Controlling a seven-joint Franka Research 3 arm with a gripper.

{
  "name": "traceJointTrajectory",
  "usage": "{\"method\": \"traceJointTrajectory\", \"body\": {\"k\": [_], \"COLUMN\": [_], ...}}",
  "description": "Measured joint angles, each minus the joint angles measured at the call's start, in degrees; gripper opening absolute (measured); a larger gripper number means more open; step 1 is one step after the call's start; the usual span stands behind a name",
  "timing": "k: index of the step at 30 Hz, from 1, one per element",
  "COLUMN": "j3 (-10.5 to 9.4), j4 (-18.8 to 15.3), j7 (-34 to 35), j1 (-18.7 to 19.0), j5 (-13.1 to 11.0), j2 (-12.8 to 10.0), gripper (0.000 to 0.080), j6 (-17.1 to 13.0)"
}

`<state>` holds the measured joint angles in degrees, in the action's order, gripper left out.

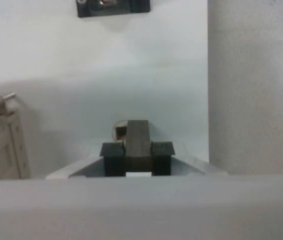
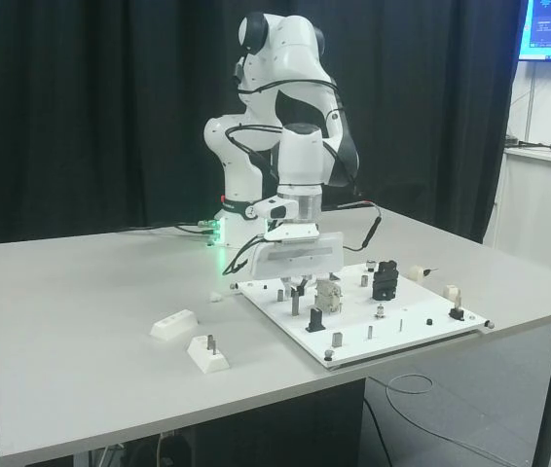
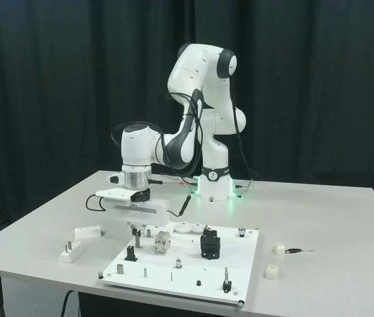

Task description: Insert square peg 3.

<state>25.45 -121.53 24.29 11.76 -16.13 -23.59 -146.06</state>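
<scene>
Grey and rigid, the peg (image 1: 137,142) is judged light, hard and smooth, best gripped on its flat sides near the top. It is clamped upright between the closed-in fingers of the gripper (image 1: 137,156), just above the white board (image 2: 353,316). The arm is bent forward, wrist pointing down.

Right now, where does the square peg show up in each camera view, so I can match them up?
Wrist view: the square peg stands dark at centre, between the hand's black fingers.
First room view: it hangs under the hand, over the white board's near-left part.
Second room view: under the hand, above the board's back-left corner.
Shared landmark: the white board.
</scene>
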Motion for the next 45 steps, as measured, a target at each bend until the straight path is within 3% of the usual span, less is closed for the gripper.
{"method": "traceJointTrajectory", "body": {"k": [25, 45], "j3": [-0.02, -0.1], "j4": [-0.15, -1.79], "j7": [-0.75, 0.82], "j1": [0.12, 0.38], "j5": [0.28, 0.77], "j2": [-0.16, 1.23], "gripper": [0.0106, 0.0106], "j6": [0.1, 0.67]}}
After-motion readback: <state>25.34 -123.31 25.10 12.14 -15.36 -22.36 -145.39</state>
